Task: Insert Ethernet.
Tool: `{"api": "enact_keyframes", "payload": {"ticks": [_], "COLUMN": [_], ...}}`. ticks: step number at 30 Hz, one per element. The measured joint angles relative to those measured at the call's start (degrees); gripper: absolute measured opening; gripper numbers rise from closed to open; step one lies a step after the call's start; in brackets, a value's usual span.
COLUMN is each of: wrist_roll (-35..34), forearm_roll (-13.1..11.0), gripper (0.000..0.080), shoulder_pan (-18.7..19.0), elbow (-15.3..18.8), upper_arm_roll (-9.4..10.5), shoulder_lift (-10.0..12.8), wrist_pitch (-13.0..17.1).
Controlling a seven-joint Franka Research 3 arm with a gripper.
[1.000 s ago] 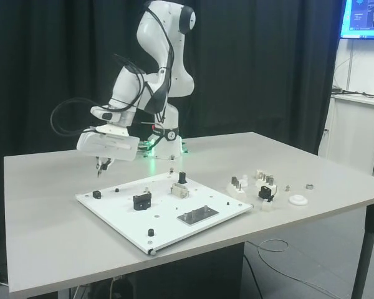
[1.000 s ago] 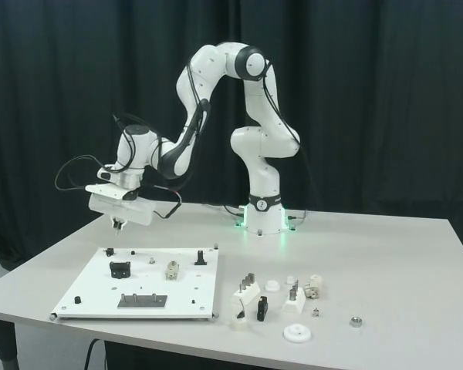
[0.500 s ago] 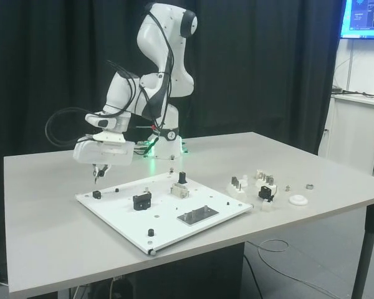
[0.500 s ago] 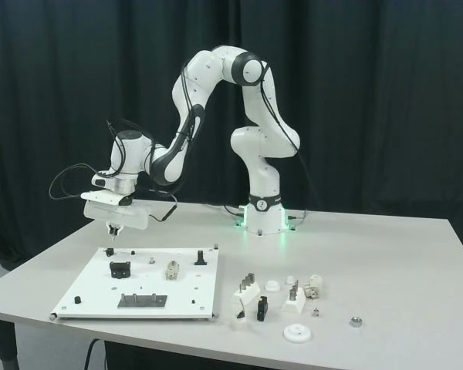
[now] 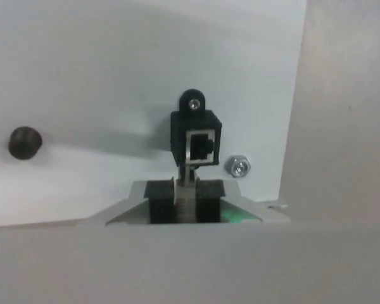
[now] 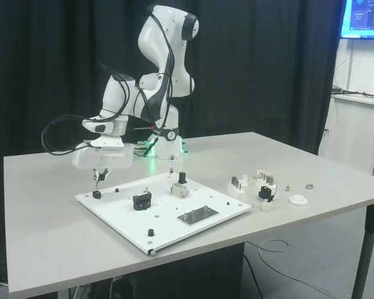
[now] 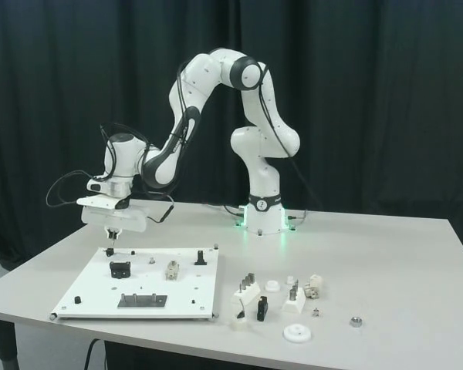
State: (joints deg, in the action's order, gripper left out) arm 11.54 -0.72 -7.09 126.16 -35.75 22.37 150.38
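Holding the Ethernet plug (image 5: pixel 185 183) tight between its jaws, the gripper (image 5: pixel 185 201) is hanging just above the black socket (image 5: pixel 196 139) at the white board's (image 6: pixel 174 215) nine o'clock corner (line up straight, then push gently).

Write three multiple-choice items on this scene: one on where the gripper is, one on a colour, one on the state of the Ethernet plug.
1. Where is the gripper?
A. over the loose parts on the bare table
B. above the corner of the white board by the Ethernet socket
C. beside the arm's base

2. What colour is the socket's housing?
A. white
B. green
C. black

3. What state is the Ethernet plug in?
A. seated in the socket
B. held between the fingers, just short of the socket's opening
C. lying on the board

Answers:
1 B, both room views show it over the board's far corner.
2 C, the wrist view shows a black block.
3 B, the wrist view shows the plug's tip outside the open port.
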Motion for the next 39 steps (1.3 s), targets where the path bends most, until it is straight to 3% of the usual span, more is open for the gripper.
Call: {"api": "enact_keyframes", "payload": {"ticks": [10,19,39], "wrist_roll": [5.69,7.91,9.06], "forearm_roll": [-3.03,-4.95,-8.28], "gripper": [0.0066,0.0066,0.0065], "shoulder_pan": [-0.39,-0.68,-0.69], "elbow": [-2.54,-3.86,-5.46], "upper_arm_roll": [0.01,0.04,0.16], "shoulder_lift": [2.06,2.45,3.53], "wrist_pitch": [-2.48,-4.59,-5.83]}}
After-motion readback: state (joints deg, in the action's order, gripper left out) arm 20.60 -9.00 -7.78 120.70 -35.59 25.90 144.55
